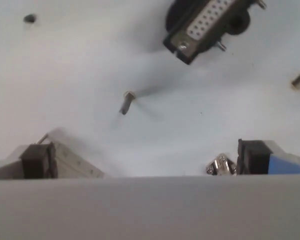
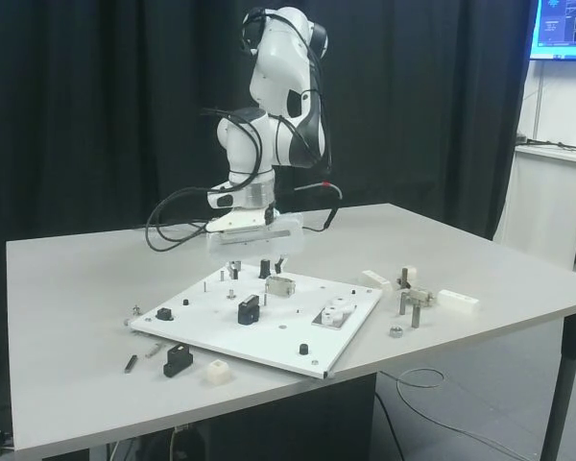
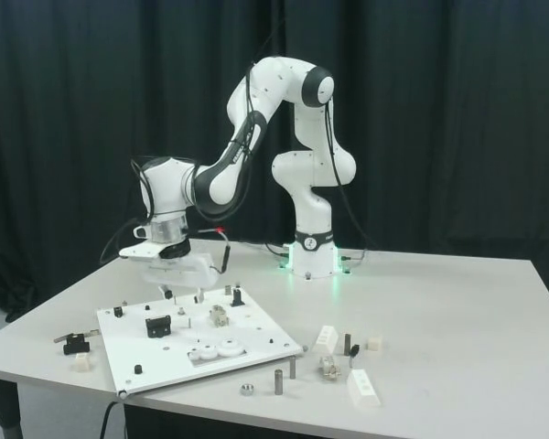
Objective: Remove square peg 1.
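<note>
The white board (image 2: 269, 336) lies on the grey table (image 2: 96, 279). My gripper (image 2: 255, 262) hangs open a little above the board's far part, with nothing between its fingers. In the wrist view both black fingertips (image 1: 37, 160) stand wide apart, and a small grey peg (image 1: 126, 102) stands up from the board ahead of them, apart from both. A black-and-grey multi-pin connector (image 1: 205, 25) sits on the board beyond the peg. The second room view shows the gripper (image 3: 183, 294) over the board's (image 3: 247, 338) back edge.
On the board are a black block (image 2: 248, 309), a grey metal part (image 2: 281, 286) and a white gear plate (image 2: 334, 310). A black clamp (image 2: 178, 359) and a white cube (image 2: 216, 372) lie off its front left. White blocks (image 2: 458, 301) and metal posts (image 2: 413, 303) stand to the right.
</note>
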